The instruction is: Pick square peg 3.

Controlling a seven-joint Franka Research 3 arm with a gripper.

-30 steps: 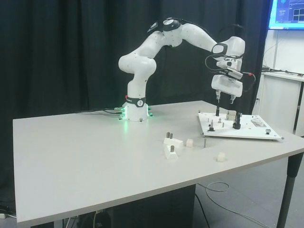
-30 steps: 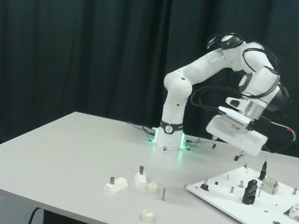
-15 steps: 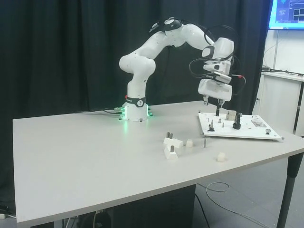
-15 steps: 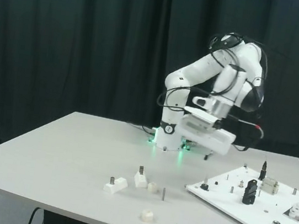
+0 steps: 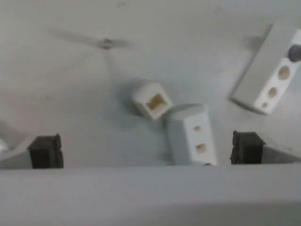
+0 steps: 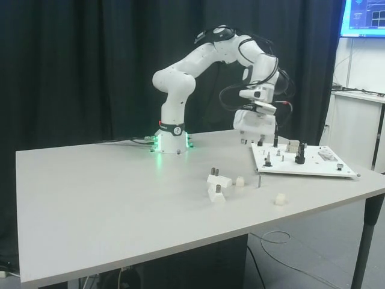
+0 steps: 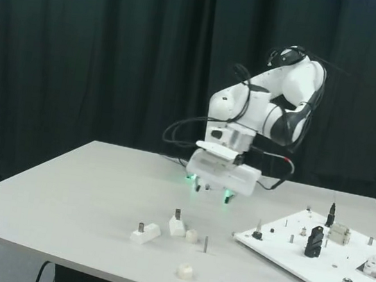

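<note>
The gripper (image 7: 213, 189) is swinging left off the board (image 7: 311, 260) — jaws wide, empty — hovering above the pegs' white block (image 7: 177, 226).

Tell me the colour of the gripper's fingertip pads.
Black: both pads read clearly in the wrist view, set wide apart on the gripper.

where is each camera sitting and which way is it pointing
Wrist view: on the arm's wrist, looking down at the grey table; both fingertips of the gripper show.
First room view: off the table, facing the whole white arm and white board.
Second room view: off another side, same arm.
Shared: the small white blocks.
</note>
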